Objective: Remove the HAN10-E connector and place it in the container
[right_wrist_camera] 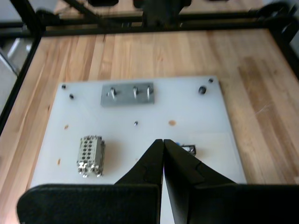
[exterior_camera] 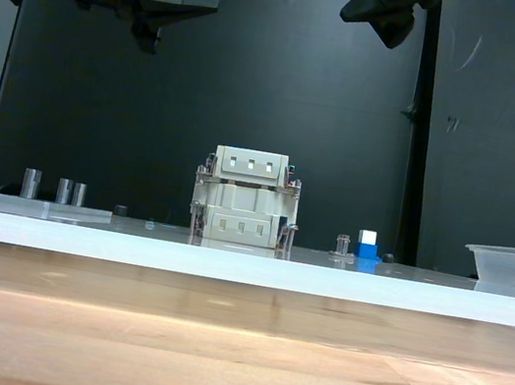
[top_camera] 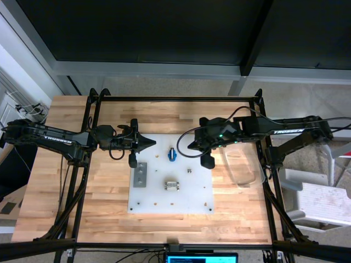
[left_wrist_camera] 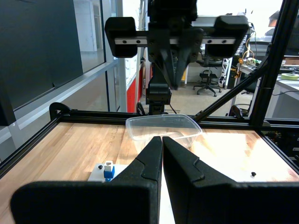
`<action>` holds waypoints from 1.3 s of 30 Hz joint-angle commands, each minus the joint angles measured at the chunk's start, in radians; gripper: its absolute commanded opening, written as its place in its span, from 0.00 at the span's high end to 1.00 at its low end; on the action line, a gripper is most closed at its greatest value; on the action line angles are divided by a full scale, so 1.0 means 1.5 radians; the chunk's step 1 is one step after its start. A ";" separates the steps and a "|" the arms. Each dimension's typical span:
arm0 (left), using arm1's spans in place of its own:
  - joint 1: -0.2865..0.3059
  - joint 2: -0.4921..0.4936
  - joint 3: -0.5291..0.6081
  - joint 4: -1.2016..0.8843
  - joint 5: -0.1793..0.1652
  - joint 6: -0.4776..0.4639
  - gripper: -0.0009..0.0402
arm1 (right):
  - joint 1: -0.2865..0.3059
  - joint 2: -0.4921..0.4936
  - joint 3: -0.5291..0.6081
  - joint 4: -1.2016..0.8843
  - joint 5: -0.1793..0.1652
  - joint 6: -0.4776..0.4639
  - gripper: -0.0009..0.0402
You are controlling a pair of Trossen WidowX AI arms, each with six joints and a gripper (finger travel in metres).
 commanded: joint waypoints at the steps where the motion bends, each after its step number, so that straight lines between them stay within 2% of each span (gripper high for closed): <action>1: 0.000 0.000 0.000 0.000 0.000 0.000 0.98 | 0.013 0.041 0.052 -0.057 0.000 0.000 0.98; 13: 0.000 0.000 0.000 0.000 0.000 0.000 0.98 | 0.048 0.182 0.231 -0.200 0.000 0.017 0.98; 28: 0.000 0.000 0.000 0.000 0.000 0.000 0.98 | 0.088 0.325 0.376 -0.336 0.000 0.090 0.98; 39: 0.000 0.000 0.000 0.000 0.000 0.000 0.98 | 0.109 0.450 0.560 -0.463 0.000 0.121 0.98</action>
